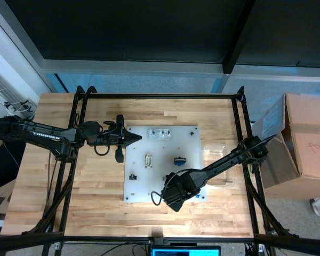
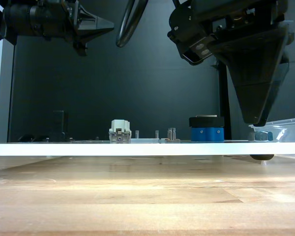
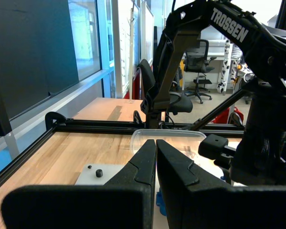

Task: Unfasten the M12 nut and place it in the container

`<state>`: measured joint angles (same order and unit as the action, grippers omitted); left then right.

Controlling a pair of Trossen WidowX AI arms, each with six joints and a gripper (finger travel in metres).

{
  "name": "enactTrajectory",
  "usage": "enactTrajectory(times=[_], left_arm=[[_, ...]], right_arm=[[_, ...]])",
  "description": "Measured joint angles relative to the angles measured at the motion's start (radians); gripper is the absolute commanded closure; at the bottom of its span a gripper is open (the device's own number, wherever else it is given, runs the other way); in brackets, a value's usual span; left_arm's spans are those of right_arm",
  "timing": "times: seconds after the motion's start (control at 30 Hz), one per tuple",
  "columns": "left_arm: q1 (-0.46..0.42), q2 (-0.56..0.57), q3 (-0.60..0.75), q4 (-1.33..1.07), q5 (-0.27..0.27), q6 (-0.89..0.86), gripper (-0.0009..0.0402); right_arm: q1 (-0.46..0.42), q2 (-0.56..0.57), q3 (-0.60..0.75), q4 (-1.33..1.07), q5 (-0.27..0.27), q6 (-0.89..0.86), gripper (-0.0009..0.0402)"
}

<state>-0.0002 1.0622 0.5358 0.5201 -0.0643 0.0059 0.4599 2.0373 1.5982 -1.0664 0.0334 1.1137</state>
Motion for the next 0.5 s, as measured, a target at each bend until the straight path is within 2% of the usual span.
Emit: enactTrajectory(times=[0.27,0.5], left_arm=[[0.0,0.0,0.0,0.002,0.0,0.0,0.0393],[0.0,0.0,0.0,0.001,0.0,0.0,0.0393]], right_arm=[[0.001,0.003,-0.043,0.065,0.0,0.06,0.0152],[0.001,0.006,-0.045,0.066,0.0,0.025,0.0228]])
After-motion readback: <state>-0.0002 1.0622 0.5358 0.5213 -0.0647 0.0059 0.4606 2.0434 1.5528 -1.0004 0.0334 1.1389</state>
